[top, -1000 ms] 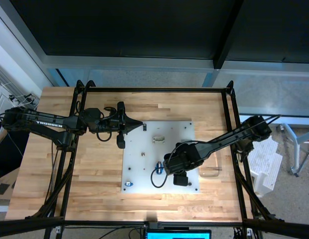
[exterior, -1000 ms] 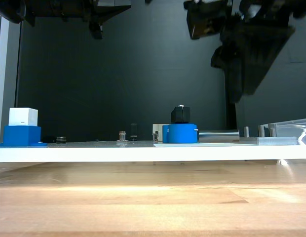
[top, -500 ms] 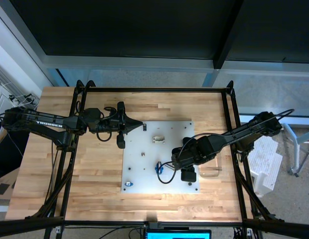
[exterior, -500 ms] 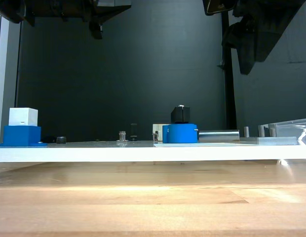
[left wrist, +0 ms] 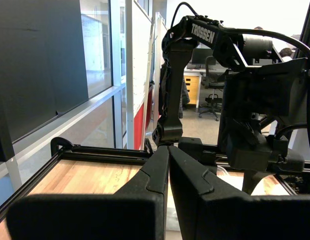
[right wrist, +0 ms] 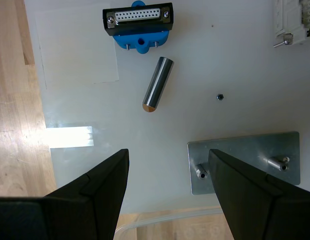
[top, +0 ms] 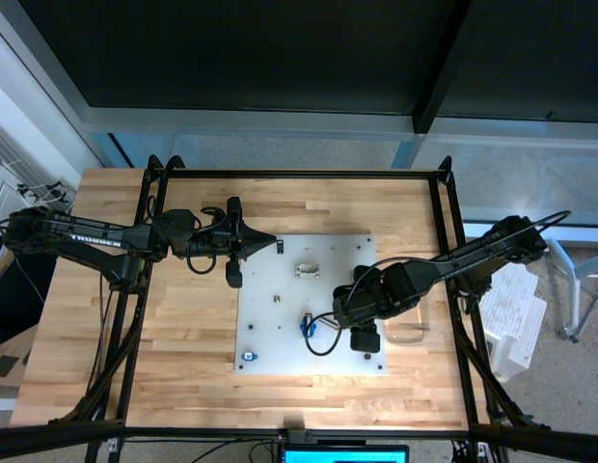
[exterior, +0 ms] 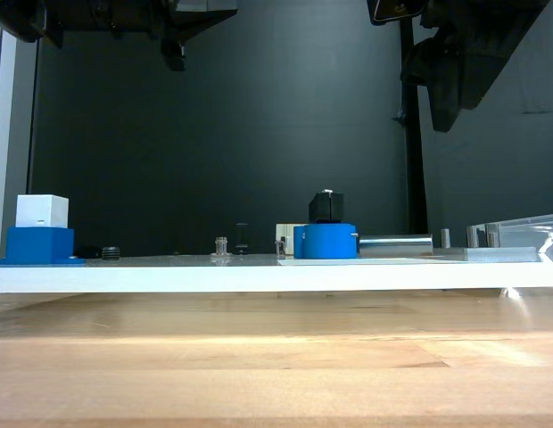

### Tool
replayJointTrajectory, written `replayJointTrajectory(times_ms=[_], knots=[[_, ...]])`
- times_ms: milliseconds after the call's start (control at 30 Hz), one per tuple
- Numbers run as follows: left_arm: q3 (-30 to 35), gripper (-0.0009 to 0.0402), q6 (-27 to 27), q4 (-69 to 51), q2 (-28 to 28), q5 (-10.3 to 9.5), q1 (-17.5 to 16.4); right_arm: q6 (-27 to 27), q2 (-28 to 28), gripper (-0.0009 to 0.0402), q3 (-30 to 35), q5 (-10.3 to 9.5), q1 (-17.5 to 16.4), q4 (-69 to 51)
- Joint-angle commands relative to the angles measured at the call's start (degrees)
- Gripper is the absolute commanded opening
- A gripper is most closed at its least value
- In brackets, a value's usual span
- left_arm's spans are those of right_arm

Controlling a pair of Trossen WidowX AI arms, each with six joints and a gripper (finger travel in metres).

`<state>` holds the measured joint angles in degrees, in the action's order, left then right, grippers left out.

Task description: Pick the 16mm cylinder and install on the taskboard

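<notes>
The 16mm cylinder (right wrist: 157,84), a shiny metal rod, lies on its side on the white taskboard (right wrist: 245,75) beside a blue fitting with a black multi-pin connector (right wrist: 138,25). In the low view the cylinder (exterior: 394,240) rests just right of that fitting (exterior: 326,239). My right gripper (right wrist: 167,152) hangs open well above the board (top: 270,338) with nothing between its fingers; the cylinder lies below, beyond the fingertips. In the high view the right gripper (top: 352,316) hides the cylinder. My left gripper (top: 276,244) is shut and empty at the board's far left corner.
A grey metal plate with two small pegs (right wrist: 245,162) sits on the board near the cylinder. A beige connector (top: 307,269) and a small upright peg (top: 278,299) stand farther back. A blue and white block (exterior: 40,232) marks the near left corner. A clear tray (top: 410,323) lies right of the board.
The right gripper rose and shifted right over the board during the first half second, then held almost still. The left arm has not moved.
</notes>
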<state>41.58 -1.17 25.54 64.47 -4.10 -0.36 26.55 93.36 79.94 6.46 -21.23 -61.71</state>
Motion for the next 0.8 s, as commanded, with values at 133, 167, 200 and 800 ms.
replayJointTrajectory(times_ms=[133,167,200,800], knots=[[0.02,0.0,0.0,0.02,0.02,0.0,-0.02,0.0,0.04,0.022,0.02,0.07,0.0,0.11],[0.02,0.0,0.0,0.0,0.02,0.02,0.0,-0.02,0.04,0.022,0.02,0.04,0.0,0.09],[0.02,0.0,0.0,0.02,0.02,0.0,-0.02,-0.02,0.04,0.022,0.02,0.07,0.0,0.09],[0.02,0.0,0.0,0.02,0.02,0.0,0.0,7.37,0.96,0.022,-0.07,0.31,0.02,0.79]])
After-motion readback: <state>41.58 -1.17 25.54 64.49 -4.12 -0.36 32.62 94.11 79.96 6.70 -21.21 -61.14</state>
